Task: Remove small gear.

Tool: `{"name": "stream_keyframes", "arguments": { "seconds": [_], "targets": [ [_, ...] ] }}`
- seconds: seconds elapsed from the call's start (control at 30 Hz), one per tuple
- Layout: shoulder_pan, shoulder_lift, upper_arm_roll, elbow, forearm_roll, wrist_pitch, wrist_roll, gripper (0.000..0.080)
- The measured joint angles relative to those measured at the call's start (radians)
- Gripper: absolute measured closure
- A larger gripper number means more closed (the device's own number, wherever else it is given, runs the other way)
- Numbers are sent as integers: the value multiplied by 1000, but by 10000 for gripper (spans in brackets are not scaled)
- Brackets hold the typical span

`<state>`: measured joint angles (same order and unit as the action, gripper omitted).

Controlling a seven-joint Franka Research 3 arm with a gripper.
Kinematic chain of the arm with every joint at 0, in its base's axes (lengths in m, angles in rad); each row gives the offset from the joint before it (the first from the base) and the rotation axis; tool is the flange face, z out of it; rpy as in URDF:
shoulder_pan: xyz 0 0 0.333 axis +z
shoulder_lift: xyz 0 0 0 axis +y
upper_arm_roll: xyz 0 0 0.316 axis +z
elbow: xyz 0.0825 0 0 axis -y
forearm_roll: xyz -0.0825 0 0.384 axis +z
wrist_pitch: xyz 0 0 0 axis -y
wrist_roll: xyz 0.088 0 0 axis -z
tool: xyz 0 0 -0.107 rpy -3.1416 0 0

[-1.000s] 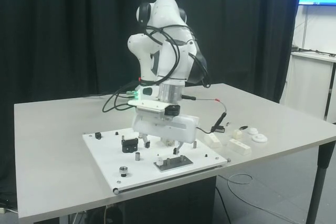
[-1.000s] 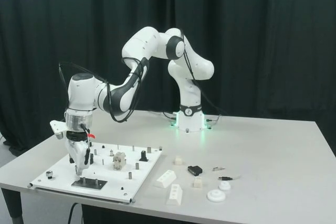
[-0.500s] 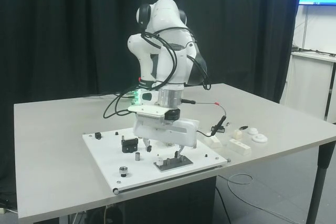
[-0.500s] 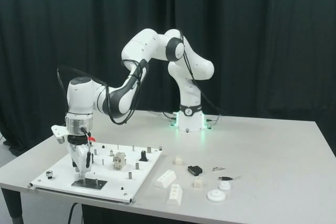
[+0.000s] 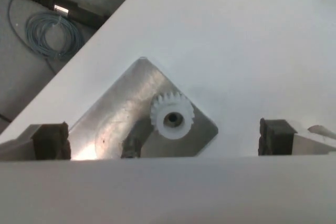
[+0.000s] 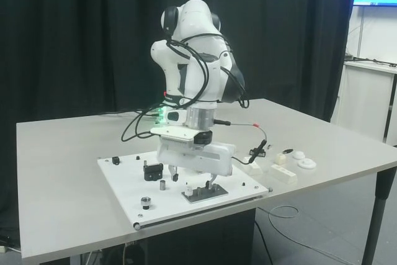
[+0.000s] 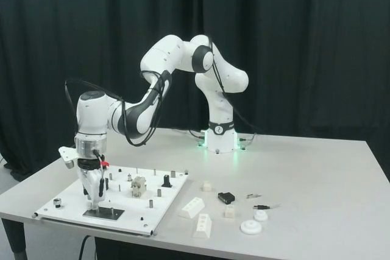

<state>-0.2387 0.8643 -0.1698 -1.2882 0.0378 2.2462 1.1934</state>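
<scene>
— Where is the gear now?

— I see the gear (image 5: 171, 116) sitting on a peg on the metal plate (image 5: 118, 124), near one corner of that plate. The plate lies on the white board (image 6: 130, 178), close to the board's front edge, and the board rests on the grey worktop (image 6: 56, 153).

— And the pincer?

— I have the pincer (image 5: 163, 139) spread wide. In the wrist view its two black pads (image 5: 51, 141) stand well apart on either side of the gear, neither one touching it. From the room views, the pincer (image 7: 92, 196) hangs just above the plate (image 7: 103, 213), with the arm (image 7: 164, 59) reaching over from its base.

— Anything else near the plate?

— A second, darker peg (image 5: 131, 145) stands on the plate just beside the gear. On the worktop beyond the board, well apart from the plate, I see small white blocks (image 7: 201, 226) and two white discs (image 7: 251, 227). Under the worktop's edge, a coiled cable (image 5: 50, 38) lies on the floor.
</scene>
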Motion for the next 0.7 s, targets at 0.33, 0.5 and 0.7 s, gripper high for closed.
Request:
{"name": "stream_keyframes", "arguments": {
  "seconds": [0.33, 0.5, 0.7],
  "targets": [
    [0, 21, -6, 21, 0, -1, -12, 3],
    [0, 26, -8, 25, 0, -1, -20, 3],
    [0, 37, -8, 37, 0, -1, -20, 3]
  ]
}}
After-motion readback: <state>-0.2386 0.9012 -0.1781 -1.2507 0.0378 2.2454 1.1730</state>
